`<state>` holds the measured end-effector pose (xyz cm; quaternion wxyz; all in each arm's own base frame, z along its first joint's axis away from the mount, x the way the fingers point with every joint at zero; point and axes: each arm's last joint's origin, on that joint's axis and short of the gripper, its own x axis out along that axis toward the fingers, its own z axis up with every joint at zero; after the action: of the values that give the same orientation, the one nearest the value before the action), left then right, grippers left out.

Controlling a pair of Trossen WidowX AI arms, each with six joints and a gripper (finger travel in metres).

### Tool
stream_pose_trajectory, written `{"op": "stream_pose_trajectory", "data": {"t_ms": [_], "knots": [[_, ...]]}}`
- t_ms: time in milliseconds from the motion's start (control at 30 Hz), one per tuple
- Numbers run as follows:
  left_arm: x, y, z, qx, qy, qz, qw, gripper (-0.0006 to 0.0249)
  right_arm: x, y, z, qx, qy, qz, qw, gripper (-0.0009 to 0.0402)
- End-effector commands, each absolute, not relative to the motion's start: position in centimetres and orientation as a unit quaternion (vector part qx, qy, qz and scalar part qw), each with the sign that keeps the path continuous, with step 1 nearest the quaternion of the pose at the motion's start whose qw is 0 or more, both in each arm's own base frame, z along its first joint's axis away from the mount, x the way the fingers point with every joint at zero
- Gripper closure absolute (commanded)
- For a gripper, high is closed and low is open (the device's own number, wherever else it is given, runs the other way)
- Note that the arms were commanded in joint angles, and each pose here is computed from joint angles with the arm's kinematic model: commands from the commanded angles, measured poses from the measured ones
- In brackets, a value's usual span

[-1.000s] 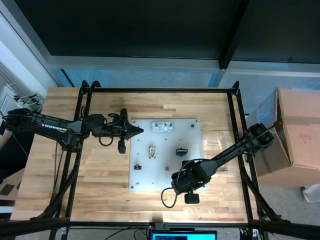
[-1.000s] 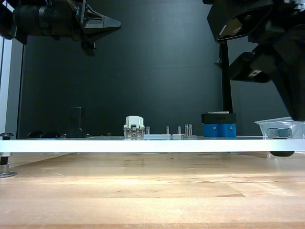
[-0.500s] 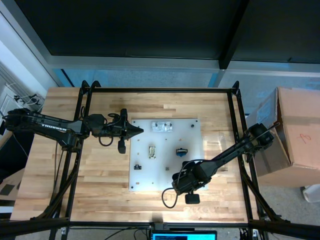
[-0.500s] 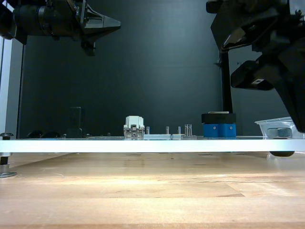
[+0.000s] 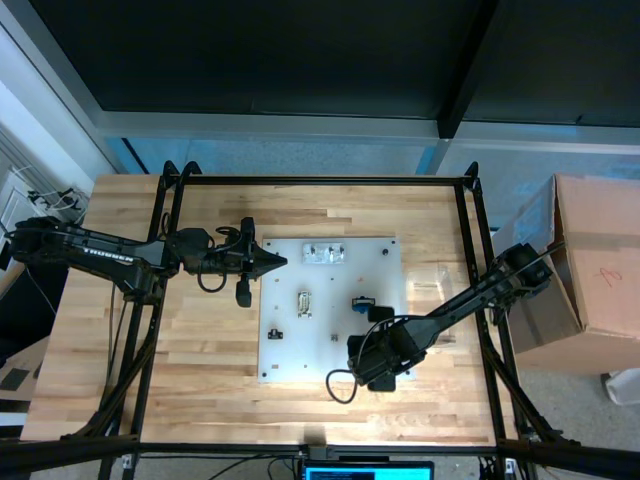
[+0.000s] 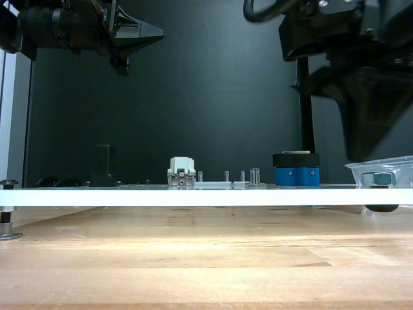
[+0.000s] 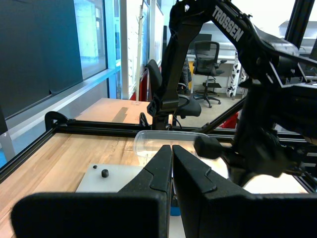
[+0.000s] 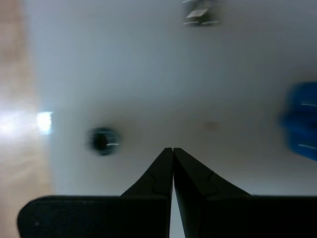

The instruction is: Unfasten the M12 nut and place it in the container

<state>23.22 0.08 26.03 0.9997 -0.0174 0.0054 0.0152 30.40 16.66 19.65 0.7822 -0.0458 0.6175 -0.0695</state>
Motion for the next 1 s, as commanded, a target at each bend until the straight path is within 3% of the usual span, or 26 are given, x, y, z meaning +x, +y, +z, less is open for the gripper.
{"op": "stream_pose_trajectory", "data": {"t_ms": [33, 333, 1000], "knots": [[23.2, 0.08, 26.05, -0.0174, 0.005, 0.0152, 0.9997, 0.0243, 30.2, 16.5, 20.4, -0.043, 0.617, -0.072, 0.782, 0.0393], [23.2, 0.09, 26.05, -0.0174, 0.005, 0.0153, 0.9997, 0.0243, 30.0, 17.5, 20.6, 0.047, 0.662, 0.047, 0.747, 0.0393], [23.2, 0.08, 26.04, -0.0174, 0.005, 0.0152, 0.9997, 0.0243, 31.3, 18.0, 17.8, 0.044, 0.660, 0.044, 0.749, 0.0394]]}}
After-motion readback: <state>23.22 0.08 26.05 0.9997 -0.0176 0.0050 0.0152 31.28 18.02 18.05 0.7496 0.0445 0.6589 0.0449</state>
